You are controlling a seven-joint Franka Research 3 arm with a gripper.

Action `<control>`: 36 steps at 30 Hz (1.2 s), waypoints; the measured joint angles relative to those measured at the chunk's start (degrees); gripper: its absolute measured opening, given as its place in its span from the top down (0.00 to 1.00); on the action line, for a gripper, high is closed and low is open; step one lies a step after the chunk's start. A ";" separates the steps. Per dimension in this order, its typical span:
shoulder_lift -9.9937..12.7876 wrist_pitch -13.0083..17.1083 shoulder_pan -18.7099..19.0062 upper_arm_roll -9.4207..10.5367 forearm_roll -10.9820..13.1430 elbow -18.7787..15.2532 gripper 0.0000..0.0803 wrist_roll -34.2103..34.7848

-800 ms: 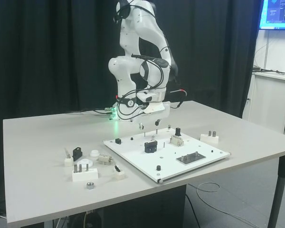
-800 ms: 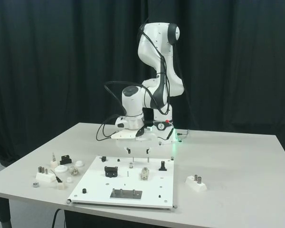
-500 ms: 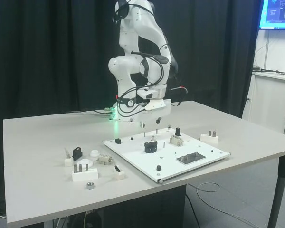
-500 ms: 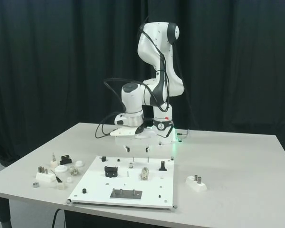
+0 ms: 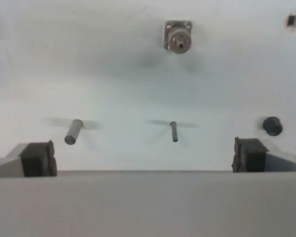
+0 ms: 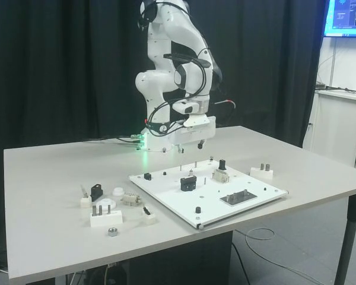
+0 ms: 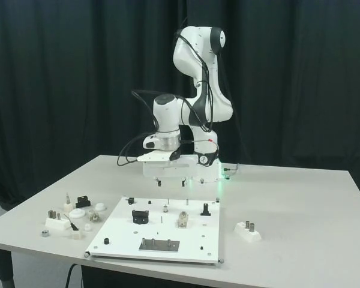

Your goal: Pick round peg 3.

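My gripper (image 5: 143, 157) is open and holds nothing, its black pads (image 5: 38, 159) wide apart. It hangs above the back part of the white board (image 5: 113, 74). Below it, in the wrist view, a thin grey peg (image 5: 173, 131) stands roughly midway between the fingers. A thicker grey round peg (image 5: 74, 132) stands closer to one finger. Both room views show the gripper (image 6: 191, 146) (image 7: 173, 182) well above the board (image 6: 166, 190) (image 7: 123, 237), touching nothing.
On the board are a metal connector with a square flange (image 5: 178, 42), a black knob (image 5: 272, 126), a black block (image 6: 187, 183) and a grey plate with two pins (image 6: 236, 196). Loose small parts (image 6: 107, 208) lie on the table beside the board. A white holder (image 7: 248, 231) sits on the other side.
The arm has lifted, so the gripper is higher above the board than before and has shifted slightly sideways. It has stayed open and empty.
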 joint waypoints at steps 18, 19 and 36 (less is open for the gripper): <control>-3.47 -0.23 -0.18 0.00 -3.26 0.50 0.00 0.83; -3.51 -0.23 -0.18 0.00 -3.33 0.51 0.00 0.83; -3.72 -0.22 -0.12 0.10 -4.73 0.61 0.00 -0.52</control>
